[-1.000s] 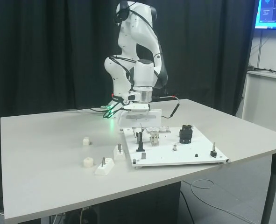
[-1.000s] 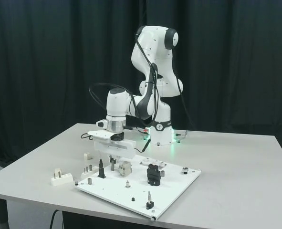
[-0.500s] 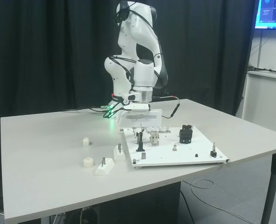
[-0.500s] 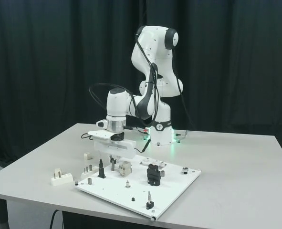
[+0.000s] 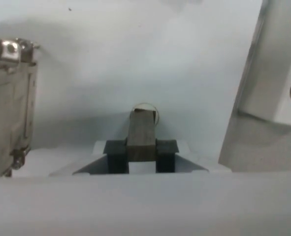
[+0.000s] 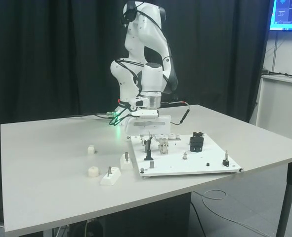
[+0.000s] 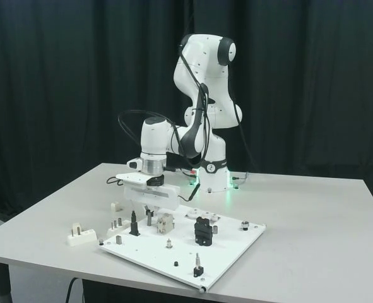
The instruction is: Insert square peg 3.
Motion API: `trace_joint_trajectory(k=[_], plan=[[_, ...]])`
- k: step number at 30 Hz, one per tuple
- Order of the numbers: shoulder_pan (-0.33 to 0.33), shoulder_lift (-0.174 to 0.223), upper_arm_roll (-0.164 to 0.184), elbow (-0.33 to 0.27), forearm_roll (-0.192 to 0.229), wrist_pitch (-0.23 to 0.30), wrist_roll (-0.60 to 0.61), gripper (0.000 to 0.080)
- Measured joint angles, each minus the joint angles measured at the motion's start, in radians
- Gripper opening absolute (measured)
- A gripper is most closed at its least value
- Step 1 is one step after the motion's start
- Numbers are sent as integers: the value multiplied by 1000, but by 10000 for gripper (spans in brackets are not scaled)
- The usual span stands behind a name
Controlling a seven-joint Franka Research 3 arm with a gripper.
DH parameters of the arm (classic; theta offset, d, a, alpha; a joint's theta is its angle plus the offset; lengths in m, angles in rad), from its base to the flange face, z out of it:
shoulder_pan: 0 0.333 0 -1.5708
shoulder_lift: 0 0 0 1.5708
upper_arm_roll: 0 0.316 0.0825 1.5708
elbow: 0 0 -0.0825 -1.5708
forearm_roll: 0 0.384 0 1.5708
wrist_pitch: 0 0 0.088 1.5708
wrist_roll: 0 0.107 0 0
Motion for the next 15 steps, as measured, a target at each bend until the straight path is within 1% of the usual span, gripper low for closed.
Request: trace_joint_trajectory(k=[11, 15], plan=[[0, 0, 0, 0, 0, -1, -19, 114], [-1, 0, 0, 1, 14, -2, -17, 114]])
